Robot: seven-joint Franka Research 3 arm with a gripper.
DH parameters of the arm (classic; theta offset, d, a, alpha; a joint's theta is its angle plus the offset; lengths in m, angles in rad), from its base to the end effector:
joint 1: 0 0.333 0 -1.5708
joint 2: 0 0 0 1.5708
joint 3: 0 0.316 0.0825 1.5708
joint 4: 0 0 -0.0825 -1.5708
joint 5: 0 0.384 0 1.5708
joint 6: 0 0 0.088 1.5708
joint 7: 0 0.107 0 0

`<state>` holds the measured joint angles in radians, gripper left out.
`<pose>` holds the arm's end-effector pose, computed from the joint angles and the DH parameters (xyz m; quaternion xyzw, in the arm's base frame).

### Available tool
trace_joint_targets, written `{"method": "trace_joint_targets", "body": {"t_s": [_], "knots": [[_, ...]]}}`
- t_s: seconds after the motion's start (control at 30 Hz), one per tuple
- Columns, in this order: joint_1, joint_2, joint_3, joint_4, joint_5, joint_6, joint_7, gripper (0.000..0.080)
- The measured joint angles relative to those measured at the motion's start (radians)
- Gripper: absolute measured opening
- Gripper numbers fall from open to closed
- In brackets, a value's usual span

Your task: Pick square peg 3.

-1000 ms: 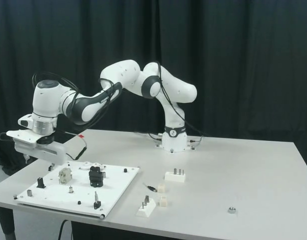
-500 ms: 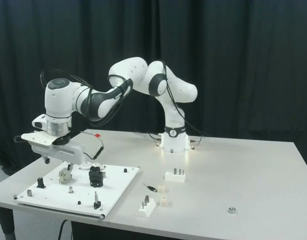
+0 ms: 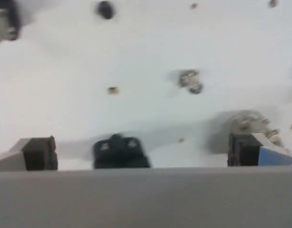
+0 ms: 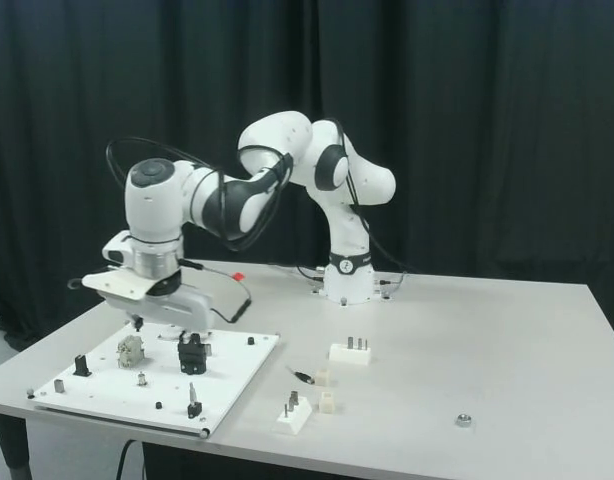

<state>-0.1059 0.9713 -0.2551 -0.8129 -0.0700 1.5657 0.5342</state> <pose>0.7371 -0.1978 0.3326 0.9072 -0.3841 -0.0806 0.1516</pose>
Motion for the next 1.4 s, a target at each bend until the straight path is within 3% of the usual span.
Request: {"method": "trace_joint_targets", "body": {"t_s": [0.3,0.5,0.7,1.03,1.4], "knots": [[0.057,-0.001,0.015,-0.003,-0.003,-0.085,0.090,0.0800],[0.083,-0.008,0.047,-0.020,-0.016,-0.137,0.155,0.0800],[0.104,-0.033,0.089,-0.076,-0.032,-0.164,0.219,0.0800],[0.131,-0.093,0.151,-0.205,-0.078,-0.156,0.298,0.0800],[0.142,-0.154,0.190,-0.329,-0.087,-0.065,0.372,0.0800]]}}
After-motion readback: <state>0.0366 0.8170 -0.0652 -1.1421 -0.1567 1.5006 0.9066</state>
